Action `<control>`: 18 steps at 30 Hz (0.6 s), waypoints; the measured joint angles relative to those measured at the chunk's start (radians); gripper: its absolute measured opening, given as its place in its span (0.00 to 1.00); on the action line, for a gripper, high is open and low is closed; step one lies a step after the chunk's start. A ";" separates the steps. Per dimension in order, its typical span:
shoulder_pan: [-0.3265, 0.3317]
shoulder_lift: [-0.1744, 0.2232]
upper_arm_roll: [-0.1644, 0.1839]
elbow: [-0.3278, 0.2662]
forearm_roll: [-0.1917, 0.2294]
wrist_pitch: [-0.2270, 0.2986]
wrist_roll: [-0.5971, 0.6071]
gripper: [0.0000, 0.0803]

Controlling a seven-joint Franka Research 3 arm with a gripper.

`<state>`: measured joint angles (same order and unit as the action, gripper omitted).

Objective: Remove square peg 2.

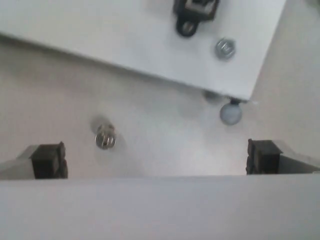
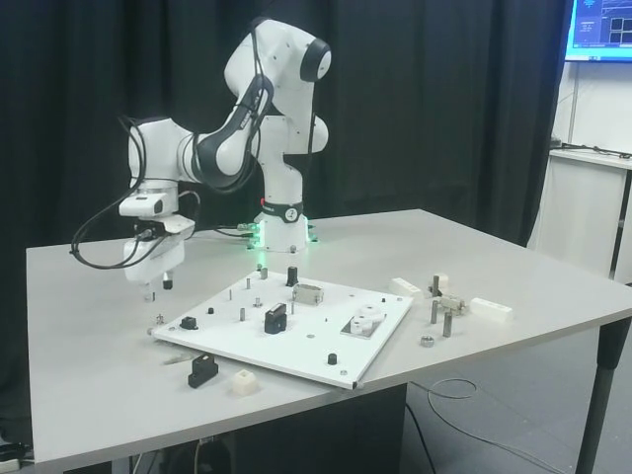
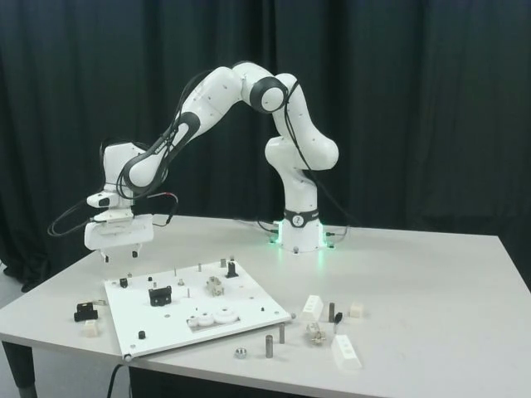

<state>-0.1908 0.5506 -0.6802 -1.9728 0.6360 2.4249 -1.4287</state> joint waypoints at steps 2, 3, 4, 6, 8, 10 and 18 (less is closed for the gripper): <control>0.006 -0.007 0.000 0.004 0.000 -0.010 0.016 1.00; 0.009 -0.011 0.000 0.006 0.000 -0.017 0.025 1.00; 0.012 -0.014 0.000 0.008 0.000 -0.024 0.036 1.00; 0.020 -0.022 0.000 0.013 0.000 -0.036 0.064 1.00; 0.030 -0.029 0.000 0.016 0.000 -0.045 0.092 1.00; 0.041 -0.036 0.000 0.019 0.000 -0.056 0.121 1.00; 0.100 -0.055 0.000 0.028 -0.010 -0.081 0.256 1.00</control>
<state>-0.0909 0.4959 -0.6798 -1.9448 0.6262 2.3436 -1.1731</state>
